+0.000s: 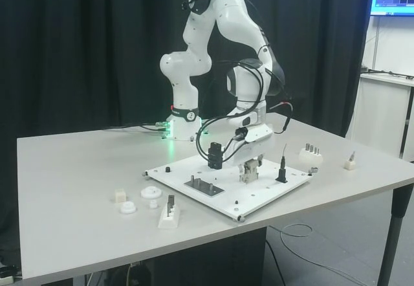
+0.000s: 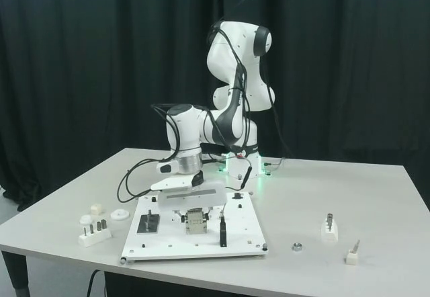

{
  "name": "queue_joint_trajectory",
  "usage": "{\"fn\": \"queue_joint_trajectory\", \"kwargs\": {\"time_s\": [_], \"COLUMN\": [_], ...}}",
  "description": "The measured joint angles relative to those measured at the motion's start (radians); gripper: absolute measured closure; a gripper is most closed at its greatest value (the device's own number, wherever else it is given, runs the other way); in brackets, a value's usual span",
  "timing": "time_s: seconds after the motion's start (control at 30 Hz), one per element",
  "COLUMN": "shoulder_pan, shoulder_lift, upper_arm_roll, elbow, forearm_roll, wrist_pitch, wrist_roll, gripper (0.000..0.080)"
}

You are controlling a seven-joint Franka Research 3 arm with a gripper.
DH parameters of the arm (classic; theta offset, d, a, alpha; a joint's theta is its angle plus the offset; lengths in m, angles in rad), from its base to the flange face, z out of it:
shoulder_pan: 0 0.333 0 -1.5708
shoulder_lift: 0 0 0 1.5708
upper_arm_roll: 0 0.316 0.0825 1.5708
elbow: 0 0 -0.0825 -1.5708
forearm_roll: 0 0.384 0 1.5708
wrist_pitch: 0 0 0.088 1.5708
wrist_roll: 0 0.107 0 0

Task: Insert waterproof.

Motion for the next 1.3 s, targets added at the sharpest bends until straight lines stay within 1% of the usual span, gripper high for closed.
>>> {"fn": "queue_joint_trajectory", "kwargs": {"time_s": [0.27,0.53,1.3], "shoulder_pan": [0.01,0.011,0.019], "shoulder_lift": [-0.02,-0.034,-0.032], "upper_arm_roll": [0.0,-0.001,-0.002], "elbow": [-0.037,-0.061,-0.065], "forearm_roll": [0.0,0.0,-0.007], "wrist_pitch": [0.031,0.05,0.081], "wrist_roll": [0.01,0.011,0.003], "gripper": [0.0179,0.0179,0.0179]}}
